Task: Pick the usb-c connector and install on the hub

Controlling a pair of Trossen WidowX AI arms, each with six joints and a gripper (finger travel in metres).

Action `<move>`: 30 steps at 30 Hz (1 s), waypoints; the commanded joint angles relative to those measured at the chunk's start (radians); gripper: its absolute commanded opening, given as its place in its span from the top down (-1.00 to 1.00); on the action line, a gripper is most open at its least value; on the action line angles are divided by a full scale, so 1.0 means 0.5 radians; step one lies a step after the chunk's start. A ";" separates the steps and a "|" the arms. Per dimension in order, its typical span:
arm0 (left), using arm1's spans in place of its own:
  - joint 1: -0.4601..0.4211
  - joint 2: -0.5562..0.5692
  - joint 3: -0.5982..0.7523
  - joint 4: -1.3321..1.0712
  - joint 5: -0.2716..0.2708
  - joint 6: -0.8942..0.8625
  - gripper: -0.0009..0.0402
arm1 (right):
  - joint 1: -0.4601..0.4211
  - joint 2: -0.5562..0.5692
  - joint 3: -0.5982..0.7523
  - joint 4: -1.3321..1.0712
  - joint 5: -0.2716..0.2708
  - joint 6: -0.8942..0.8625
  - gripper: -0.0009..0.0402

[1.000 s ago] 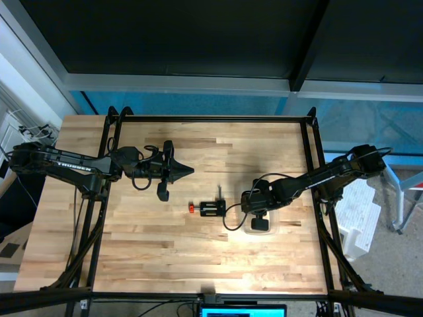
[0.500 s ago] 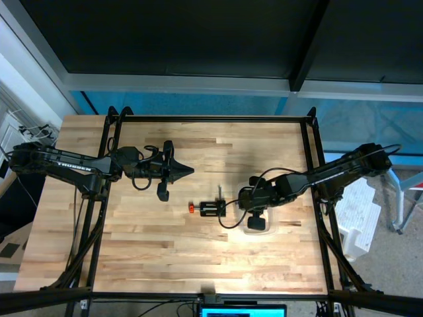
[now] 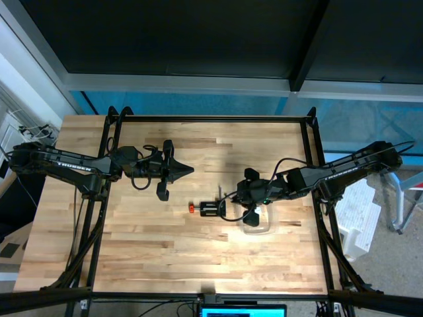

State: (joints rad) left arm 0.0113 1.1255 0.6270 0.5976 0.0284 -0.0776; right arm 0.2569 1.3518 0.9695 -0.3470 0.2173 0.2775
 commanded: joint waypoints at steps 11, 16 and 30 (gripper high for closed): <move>-0.001 0.064 0.001 -0.033 -0.165 -0.037 0.87 | -0.089 -0.034 0.000 0.645 0.359 -0.131 0.96; -0.001 0.177 0.008 -0.032 -0.099 -0.039 0.65 | -0.118 -0.034 0.000 0.802 0.364 -0.198 0.96; -0.014 0.449 0.153 0.030 -0.043 -0.055 0.27 | -0.182 -0.034 -0.001 1.182 0.294 -0.363 0.96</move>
State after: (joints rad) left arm 0.0044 1.3361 0.6891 0.6121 0.0071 -0.1055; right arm 0.1669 1.3342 0.9695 0.2283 0.3626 0.1066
